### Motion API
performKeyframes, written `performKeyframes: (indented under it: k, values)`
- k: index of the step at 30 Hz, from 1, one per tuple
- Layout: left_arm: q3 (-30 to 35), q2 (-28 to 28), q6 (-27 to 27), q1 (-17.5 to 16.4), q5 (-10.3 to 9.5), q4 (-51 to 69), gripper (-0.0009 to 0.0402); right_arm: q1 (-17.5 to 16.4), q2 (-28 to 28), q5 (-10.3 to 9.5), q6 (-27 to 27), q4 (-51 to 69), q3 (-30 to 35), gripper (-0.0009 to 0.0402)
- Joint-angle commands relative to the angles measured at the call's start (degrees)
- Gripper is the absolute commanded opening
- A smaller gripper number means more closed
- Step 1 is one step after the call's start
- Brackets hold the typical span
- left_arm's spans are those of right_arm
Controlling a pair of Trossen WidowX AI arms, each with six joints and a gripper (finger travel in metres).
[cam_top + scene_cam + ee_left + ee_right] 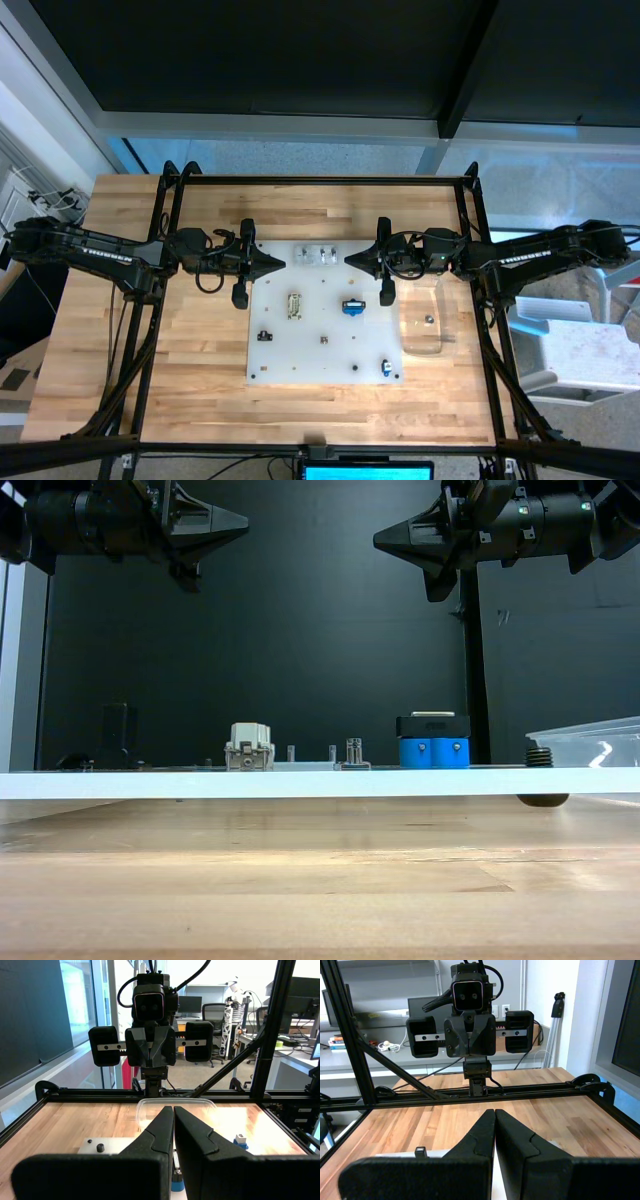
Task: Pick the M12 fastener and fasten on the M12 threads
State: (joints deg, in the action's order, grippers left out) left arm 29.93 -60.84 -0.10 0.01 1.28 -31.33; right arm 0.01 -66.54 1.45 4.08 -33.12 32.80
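Nut (428,319), tiny, likely slick, right of centre in tray (446,318): pinch its sides. Left end effector (281,262), right end effector (348,260) hang clenched mid-frame.

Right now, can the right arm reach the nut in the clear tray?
Probably yes: the nut lies alone in the open tray, nothing over it. The right gripper hangs above the board's far edge, fingers shut; the left gripper faces it.

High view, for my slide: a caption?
Left gripper and right gripper, shut, hover above white board; small silver nut lies in clear plastic tray.
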Motion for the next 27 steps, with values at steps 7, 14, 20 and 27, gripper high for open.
performKeyframes:
  k: [7, 14, 20, 27]
  values:
    - [0.0, 0.0, 0.0, 0.0, -0.02, 0.0, 0.0000, 0.0, 0.0, 0.00, 0.0, -0.1, 0.0, 0.0000]
    - [0.0, 0.0, 0.0, 0.0, -0.02, 0.0, 0.0000, 0.0, 0.0, 0.00, 0.0, -0.1, 0.0, 0.0000]
    - [0.0, 0.0, 0.0, 0.0, 0.00, 0.0, 0.0000, 0.0, 0.0, 0.00, 0.1, -0.1, 0.0, 0.0000]
    - [0.0, 0.0, 0.0, 0.0, 0.00, 0.0, 0.0000, 0.0, 0.1, -0.04, 1.3, 0.0, 0.0, 0.0000]
